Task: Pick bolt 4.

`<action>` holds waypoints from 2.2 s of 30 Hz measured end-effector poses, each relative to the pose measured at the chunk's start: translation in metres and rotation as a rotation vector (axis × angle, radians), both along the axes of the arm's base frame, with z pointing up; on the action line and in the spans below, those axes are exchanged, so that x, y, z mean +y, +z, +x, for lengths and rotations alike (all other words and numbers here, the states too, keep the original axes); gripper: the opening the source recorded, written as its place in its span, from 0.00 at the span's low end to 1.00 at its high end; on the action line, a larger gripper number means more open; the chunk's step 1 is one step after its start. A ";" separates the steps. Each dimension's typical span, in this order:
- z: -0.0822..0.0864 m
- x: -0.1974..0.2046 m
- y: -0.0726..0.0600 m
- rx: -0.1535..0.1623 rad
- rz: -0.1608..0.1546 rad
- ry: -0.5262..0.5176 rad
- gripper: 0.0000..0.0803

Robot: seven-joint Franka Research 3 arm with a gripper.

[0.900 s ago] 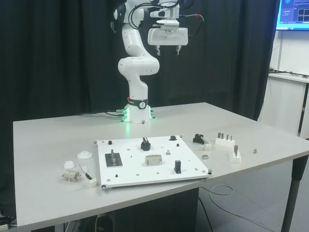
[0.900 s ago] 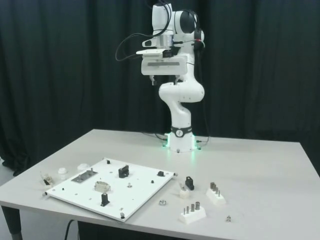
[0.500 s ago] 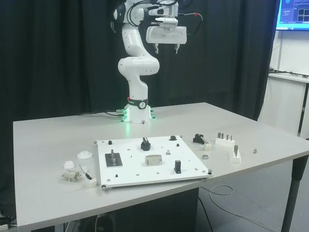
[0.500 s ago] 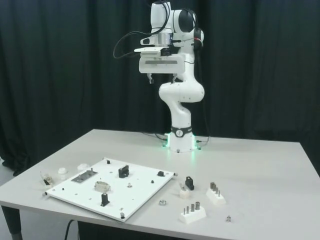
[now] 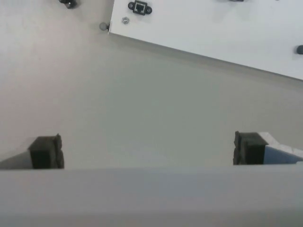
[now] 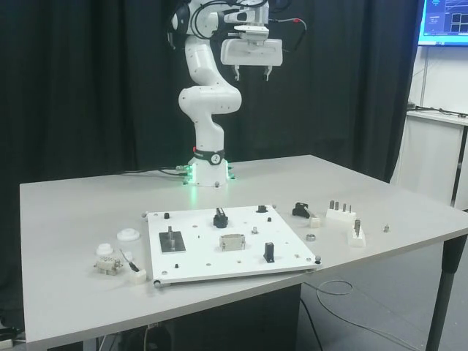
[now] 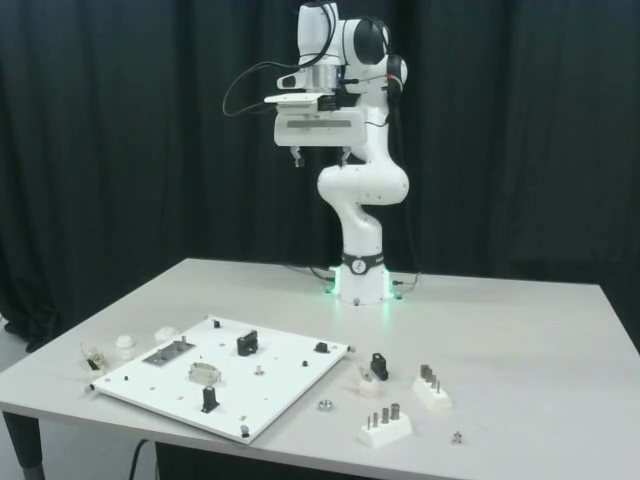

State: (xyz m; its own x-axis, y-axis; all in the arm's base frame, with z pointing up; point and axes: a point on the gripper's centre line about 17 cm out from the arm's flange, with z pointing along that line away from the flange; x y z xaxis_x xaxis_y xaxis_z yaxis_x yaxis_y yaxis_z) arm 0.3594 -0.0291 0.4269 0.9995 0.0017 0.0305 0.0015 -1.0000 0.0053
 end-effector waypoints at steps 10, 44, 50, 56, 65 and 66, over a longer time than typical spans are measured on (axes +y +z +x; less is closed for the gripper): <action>0.010 -0.001 -0.004 -0.011 -0.001 -0.001 1.00; 0.078 0.014 -0.024 -0.082 0.040 -0.104 1.00; 0.105 0.024 -0.035 -0.097 0.043 -0.116 1.00; 0.131 0.035 -0.050 -0.104 0.046 -0.152 1.00; 0.164 0.048 -0.073 -0.092 0.059 -0.168 1.00; 0.167 0.048 -0.075 -0.092 0.060 -0.176 1.00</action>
